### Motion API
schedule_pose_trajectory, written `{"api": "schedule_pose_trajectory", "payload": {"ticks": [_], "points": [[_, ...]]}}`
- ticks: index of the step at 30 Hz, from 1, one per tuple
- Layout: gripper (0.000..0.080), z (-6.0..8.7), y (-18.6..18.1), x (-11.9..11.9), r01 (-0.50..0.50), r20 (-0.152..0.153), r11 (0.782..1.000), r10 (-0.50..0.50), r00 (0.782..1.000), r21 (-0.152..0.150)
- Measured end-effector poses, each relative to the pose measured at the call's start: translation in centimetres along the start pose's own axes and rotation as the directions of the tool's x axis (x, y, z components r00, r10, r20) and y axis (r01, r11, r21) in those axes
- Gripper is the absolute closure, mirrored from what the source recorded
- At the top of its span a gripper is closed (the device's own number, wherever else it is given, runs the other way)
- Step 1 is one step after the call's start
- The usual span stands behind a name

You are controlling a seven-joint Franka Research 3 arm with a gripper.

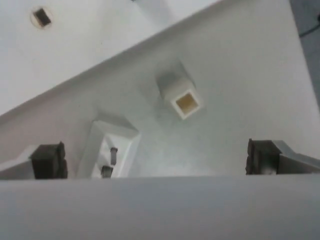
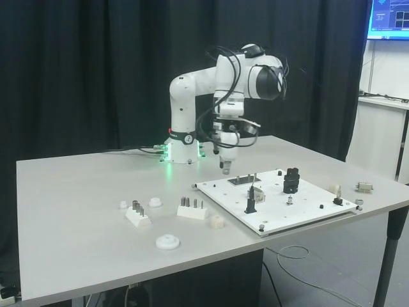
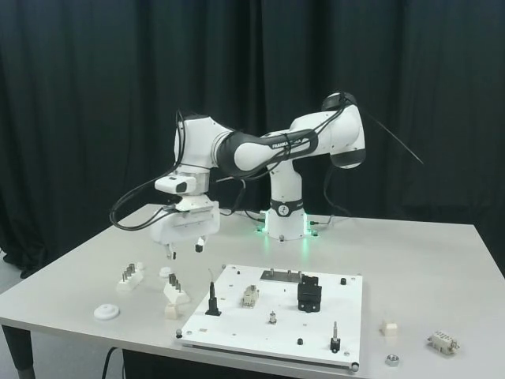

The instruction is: Pick square peg 2.

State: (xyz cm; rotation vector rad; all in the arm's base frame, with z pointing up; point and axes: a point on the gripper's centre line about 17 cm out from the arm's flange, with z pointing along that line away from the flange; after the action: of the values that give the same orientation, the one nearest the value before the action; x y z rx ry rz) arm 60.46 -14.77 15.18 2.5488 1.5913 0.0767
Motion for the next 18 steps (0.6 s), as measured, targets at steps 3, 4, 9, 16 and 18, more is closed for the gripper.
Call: {"api": "schedule_pose_trajectory", "payload": {"ticks": [3, 4, 9, 16, 18], "points": [[0.0003, 0.3, -0.1, -0.9, -0.024, 0.006, 1.0, 0.024, 1.0, -0.008], [0.0003, 0.4, -0.1, -1.2, -0.03, 0.007, 0.999, 0.03, 1.0, -0.012], [0.0003, 1.3, -0.6, -2.7, -0.065, 0.01, 0.998, 0.065, 0.998, -0.022], [0.0003, 2.9, -1.6, -4.4, -0.132, -0.003, 0.991, 0.132, 0.991, -0.031], [0.0003, 3.5, -1.9, -4.9, -0.165, -0.009, 0.986, 0.165, 0.986, -0.035]]}}
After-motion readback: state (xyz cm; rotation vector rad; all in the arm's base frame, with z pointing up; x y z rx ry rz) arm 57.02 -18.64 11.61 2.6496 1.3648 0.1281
